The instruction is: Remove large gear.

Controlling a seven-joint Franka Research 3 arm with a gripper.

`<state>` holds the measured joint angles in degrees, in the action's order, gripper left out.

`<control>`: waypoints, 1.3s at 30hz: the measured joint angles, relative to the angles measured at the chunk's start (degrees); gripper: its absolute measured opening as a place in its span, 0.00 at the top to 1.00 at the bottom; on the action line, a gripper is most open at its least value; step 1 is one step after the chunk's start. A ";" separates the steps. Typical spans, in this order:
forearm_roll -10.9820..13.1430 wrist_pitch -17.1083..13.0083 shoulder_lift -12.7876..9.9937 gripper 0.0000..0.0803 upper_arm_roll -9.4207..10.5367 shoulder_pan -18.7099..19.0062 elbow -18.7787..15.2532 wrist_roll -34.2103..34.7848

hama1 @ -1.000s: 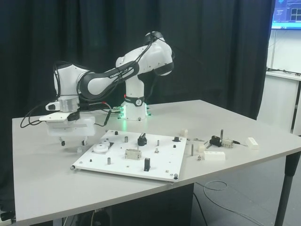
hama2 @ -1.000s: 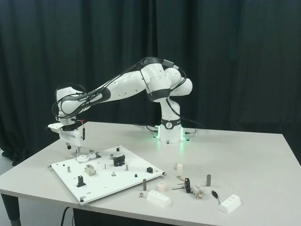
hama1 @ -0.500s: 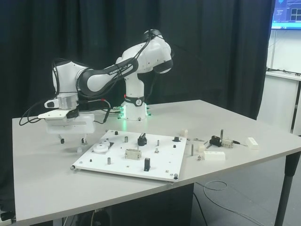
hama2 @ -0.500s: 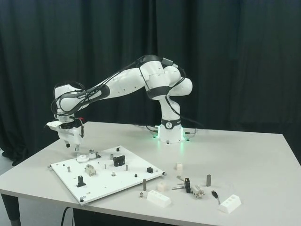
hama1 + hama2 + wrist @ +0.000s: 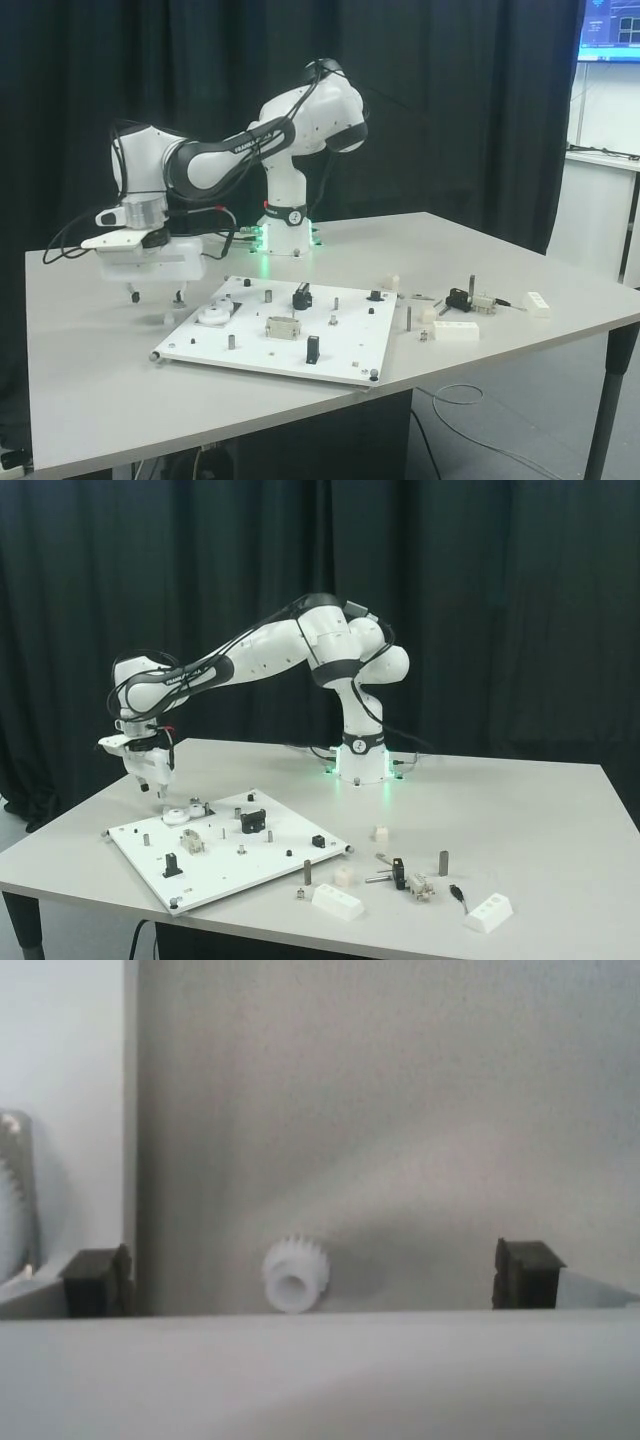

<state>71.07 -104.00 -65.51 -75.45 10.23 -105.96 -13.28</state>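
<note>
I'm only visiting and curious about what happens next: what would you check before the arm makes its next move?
1. Gripper open: ok, fingertips wide apart.
2. Gripper empty: ok, it holds nothing.
3. Small white gear off the board: ok, it lies on the grey table below the gripper.
4. Large gear removed: not ok, it sits on the white board.
5. Gripper clear of the table: ok, it hangs above it, beside the board.
6. Large gear loose enough to lift: cannot tell.
</note>
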 joint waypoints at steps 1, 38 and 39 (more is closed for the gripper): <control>0.00 0.07 0.12 0.00 0.00 0.00 0.07 0.69; -14.29 -10.11 12.73 0.00 9.12 5.55 -1.27 23.97; -15.57 -11.70 13.91 0.00 10.20 5.47 -1.75 24.87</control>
<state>55.49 -115.70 -51.60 -65.26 15.69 -107.72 11.59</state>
